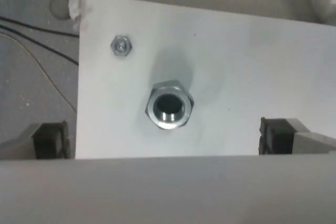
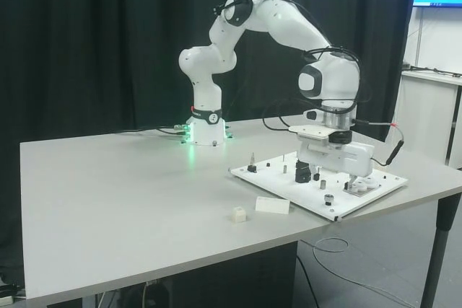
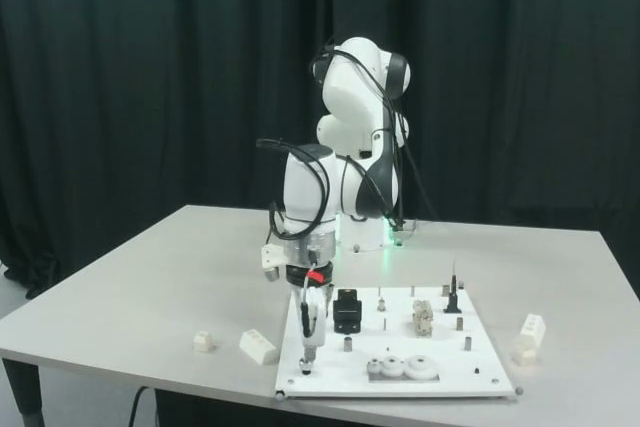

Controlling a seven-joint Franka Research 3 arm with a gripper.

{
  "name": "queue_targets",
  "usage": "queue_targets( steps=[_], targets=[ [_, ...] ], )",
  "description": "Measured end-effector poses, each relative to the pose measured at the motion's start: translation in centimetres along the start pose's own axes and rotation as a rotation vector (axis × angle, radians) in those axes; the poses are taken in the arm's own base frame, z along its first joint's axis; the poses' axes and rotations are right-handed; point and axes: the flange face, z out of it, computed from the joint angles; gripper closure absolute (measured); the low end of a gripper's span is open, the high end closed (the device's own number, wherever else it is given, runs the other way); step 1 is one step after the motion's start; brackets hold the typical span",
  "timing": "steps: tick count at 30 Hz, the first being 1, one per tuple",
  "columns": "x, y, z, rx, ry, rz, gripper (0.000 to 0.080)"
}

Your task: Remove bolt 4.

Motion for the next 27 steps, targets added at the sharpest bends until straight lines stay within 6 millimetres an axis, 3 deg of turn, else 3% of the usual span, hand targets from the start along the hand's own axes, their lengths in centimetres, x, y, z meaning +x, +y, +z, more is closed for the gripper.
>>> queue_targets(
  steps=[27],
  targets=[
    [-0.1, 0.2, 3.1, 0.03, 0.004, -0.01, 0.0003]
  ],
)
